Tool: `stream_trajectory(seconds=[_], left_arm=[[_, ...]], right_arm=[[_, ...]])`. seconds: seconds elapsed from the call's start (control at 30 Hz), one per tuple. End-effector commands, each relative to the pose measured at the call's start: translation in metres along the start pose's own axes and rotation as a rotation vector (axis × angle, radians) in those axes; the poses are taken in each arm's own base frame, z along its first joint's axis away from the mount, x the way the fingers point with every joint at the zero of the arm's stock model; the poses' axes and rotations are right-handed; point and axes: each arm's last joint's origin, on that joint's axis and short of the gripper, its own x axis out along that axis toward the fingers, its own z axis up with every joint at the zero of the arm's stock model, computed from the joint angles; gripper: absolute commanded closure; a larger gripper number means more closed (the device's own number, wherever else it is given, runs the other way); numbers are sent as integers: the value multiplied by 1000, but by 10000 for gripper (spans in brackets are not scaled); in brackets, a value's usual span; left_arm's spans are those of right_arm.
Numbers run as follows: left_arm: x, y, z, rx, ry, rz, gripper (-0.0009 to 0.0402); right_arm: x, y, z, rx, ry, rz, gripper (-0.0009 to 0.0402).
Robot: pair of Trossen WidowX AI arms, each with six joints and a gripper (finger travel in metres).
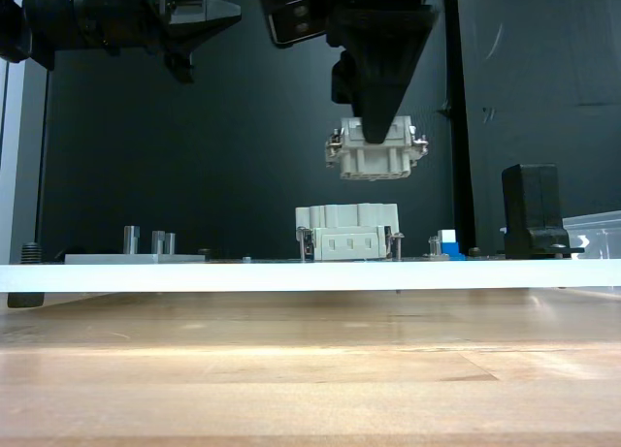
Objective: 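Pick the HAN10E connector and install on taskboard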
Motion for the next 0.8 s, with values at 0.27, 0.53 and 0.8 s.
stream_trajectory(seconds=[0.27,0.53,0.8], left_arm=[[0,0,0,0,0,0,392],[0,0,0,0,0,0,392],[0,0,0,0,0,0,392]], right_arm=[[6,2,15,-18,1,-2,384],[13,2,18,-23,-5,-1,384],[21,2,20,-35,9,-5,384]])
